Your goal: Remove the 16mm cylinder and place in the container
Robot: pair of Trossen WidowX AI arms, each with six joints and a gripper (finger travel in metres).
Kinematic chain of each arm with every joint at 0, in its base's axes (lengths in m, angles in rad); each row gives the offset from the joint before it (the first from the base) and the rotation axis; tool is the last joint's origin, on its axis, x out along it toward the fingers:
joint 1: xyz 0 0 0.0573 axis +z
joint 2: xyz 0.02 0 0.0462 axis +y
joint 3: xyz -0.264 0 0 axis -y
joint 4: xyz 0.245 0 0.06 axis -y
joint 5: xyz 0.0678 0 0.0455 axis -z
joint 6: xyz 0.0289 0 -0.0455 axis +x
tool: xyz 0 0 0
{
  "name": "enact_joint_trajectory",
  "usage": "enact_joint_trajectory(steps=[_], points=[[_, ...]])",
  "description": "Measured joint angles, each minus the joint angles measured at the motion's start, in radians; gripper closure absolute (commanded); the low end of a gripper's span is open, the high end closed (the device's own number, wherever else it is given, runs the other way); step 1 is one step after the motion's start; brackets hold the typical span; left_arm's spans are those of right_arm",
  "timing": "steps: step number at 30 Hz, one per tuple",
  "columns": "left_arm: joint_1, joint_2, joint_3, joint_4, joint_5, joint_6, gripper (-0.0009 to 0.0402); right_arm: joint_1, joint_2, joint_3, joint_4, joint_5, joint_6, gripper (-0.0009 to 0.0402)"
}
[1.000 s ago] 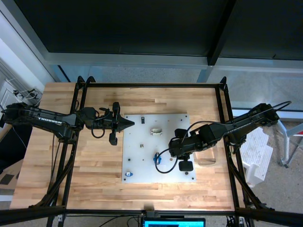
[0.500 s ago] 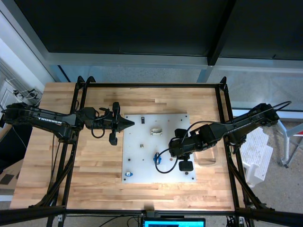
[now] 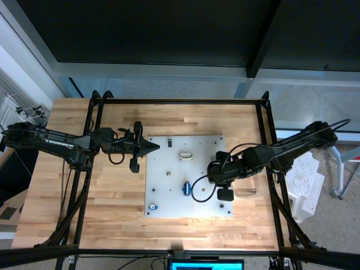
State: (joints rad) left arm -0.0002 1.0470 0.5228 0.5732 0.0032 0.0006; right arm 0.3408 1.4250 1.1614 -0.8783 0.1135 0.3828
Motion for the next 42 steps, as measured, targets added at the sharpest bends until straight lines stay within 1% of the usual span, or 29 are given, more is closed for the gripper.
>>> enact_joint_trajectory(steps=[2,5,10,18,23,25,27,36,42], points=[[0.0,0.0,0.0,0.0,0.0,0.0,0.0393,0.0,-0.031,-0.027,0.0,0.005,0.016,0.0393],[0.0,0.0,0.0,0.0,0.0,0.0,0.0393,0.0,-0.071,-0.064,-0.001,0.032,0.037,0.0393],[0.0,0.0,0.0,0.0,0.0,0.0,0.0393,0.0,-0.137,-0.124,0.0,0.05,0.077,0.0393],[0.0,0.0,0.0,0.0,0.0,0.0,0.0393,0.0,-0.23,-0.218,-0.002,0.052,0.098,0.0393],[0.0,0.0,0.0,0.0,0.0,0.0,0.0393,-0.001,-0.304,-0.289,-0.014,0.056,0.145,0.0393],[0.0,0.0,0.0,0.0,0.0,0.0,0.0393,-0.001,-0.332,-0.309,-0.04,0.065,0.169,0.0393],[0.0,0.0,0.0,0.0,0.0,0.0,0.0393,-0.001,-0.355,-0.321,-0.082,0.08,0.196,0.0393],[0.0,0.0,0.0,0.0,0.0,0.0,0.0393,-0.001,-0.414,-0.331,-0.274,0.08,0.267,0.0393],[0.0,0.0,0.0,0.0,0.0,0.0,0.0393,-0.004,-0.445,-0.332,-0.317,0.079,0.31,0.0393]])
